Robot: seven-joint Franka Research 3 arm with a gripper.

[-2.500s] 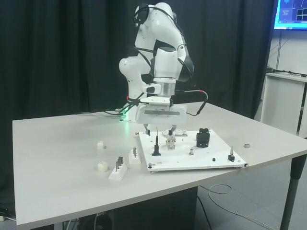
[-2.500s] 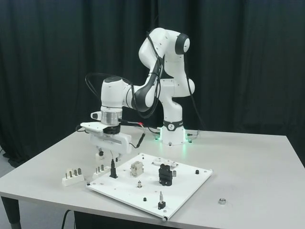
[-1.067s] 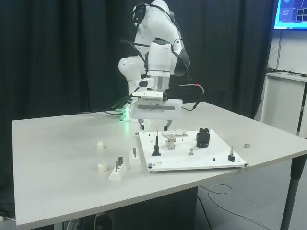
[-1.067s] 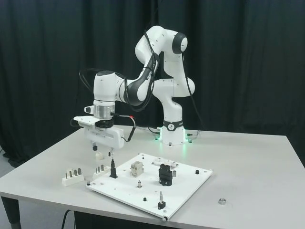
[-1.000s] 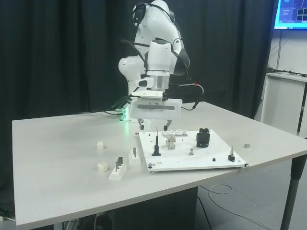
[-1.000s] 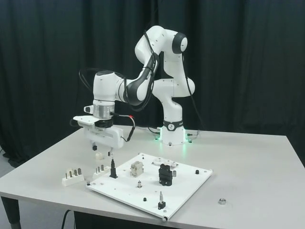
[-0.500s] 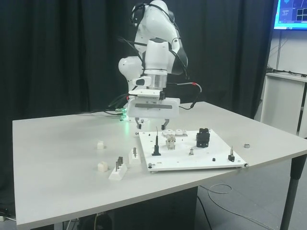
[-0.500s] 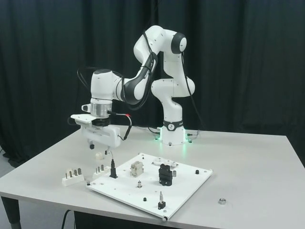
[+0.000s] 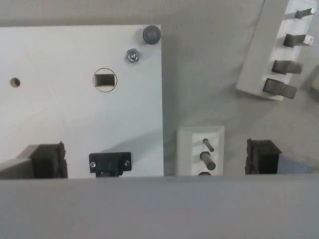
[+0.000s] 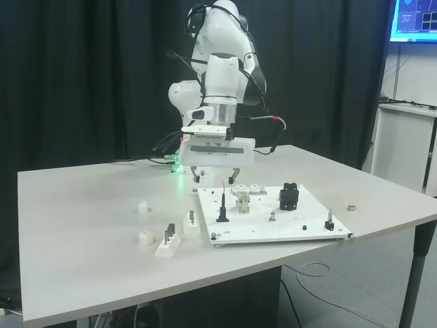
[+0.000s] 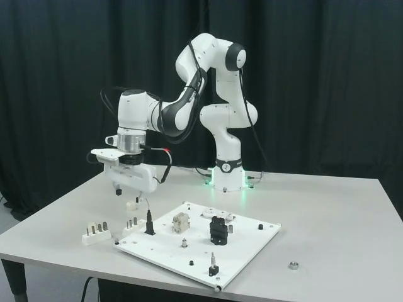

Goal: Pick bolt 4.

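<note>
White and small, the bolt holder is the nearest thing under my wrist. It sits on the grey table just beside the edge of the white board, and several bolts stand upright in it in a row. I see no numbering, so I cannot tell which of them is bolt 4; I judge only that it belongs to this row. The step in hand, as I read it, is the approach. To do it well I should first bring my centre over the chosen bolt, since the holder now lies nearer one fingertip than the other. I should then turn so that my pads close across the row rather than along it, so the neighbouring bolts are spared. After that I come straight down and grip the shank low enough that it lifts out without tilting. My gripper is spread wide, its black fingertips well apart, one over the board and the other over bare table. It holds nothing and touches nothing, hanging clear above the table in both room views. Farther off lies a longer white holder carrying four dark pieces, which I should leave alone.
</note>
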